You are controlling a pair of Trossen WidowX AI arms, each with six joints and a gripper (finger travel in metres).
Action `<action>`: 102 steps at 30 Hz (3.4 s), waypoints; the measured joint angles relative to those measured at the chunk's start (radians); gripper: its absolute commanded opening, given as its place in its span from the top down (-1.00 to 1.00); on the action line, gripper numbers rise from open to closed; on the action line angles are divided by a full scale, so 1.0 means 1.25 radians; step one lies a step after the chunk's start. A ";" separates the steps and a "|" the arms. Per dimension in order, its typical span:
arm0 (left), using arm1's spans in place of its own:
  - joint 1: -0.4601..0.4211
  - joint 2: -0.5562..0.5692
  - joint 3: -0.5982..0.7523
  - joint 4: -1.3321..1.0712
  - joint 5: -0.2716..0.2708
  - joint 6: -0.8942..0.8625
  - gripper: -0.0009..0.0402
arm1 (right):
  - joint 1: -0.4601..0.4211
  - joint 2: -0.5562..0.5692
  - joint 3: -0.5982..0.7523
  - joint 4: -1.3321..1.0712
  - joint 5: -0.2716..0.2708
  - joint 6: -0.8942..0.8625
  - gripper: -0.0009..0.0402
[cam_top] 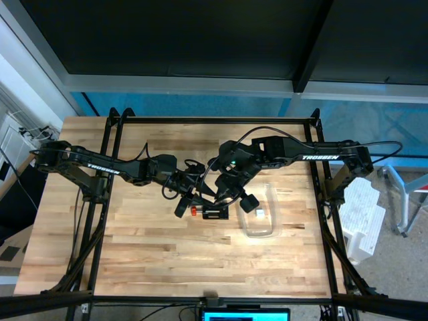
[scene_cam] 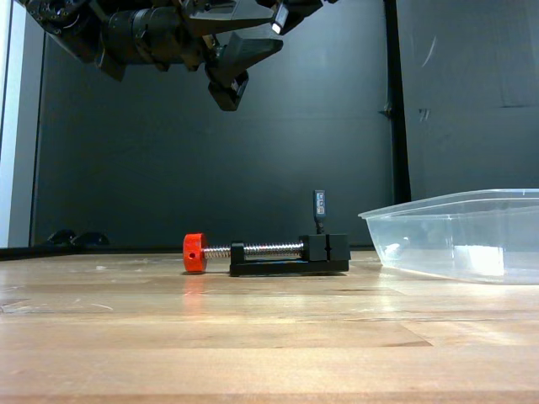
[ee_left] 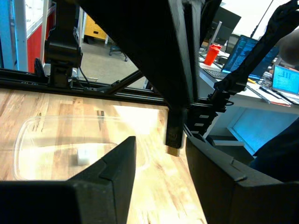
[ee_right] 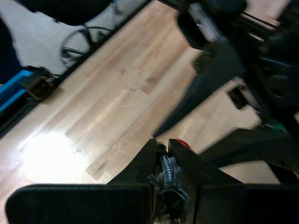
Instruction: Pick the usb-c connector and install on the hub
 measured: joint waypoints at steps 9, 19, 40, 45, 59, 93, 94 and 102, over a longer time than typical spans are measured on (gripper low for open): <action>0.010 -0.001 -0.027 -0.001 -0.087 0.053 0.29 | 0.002 -0.013 -0.001 -0.048 0.117 0.101 0.96; 0.027 -0.019 -0.029 -0.007 -0.106 0.097 0.40 | 0.025 -0.030 -0.017 -0.047 0.221 0.218 0.96; 0.048 -0.212 -0.165 0.017 -0.182 0.116 0.50 | 0.071 -0.051 -0.163 0.056 0.322 0.410 0.96; 0.047 -0.243 -0.187 0.022 -0.219 0.108 0.52 | 0.078 -0.051 -0.203 0.076 0.344 0.450 0.96; 0.044 -0.276 -0.201 0.021 -0.227 0.073 0.52 | 0.110 -0.030 -0.237 0.079 0.388 0.506 0.96; 0.044 -0.276 -0.201 0.019 -0.227 0.072 0.52 | 0.131 0.059 -0.244 0.100 0.371 0.500 0.96; 0.044 -0.276 -0.201 0.019 -0.227 0.072 0.52 | 0.131 0.059 -0.248 0.100 0.371 0.500 0.96; 0.044 -0.276 -0.200 0.019 -0.227 0.072 0.52 | 0.131 0.059 -0.257 0.107 0.385 0.484 0.96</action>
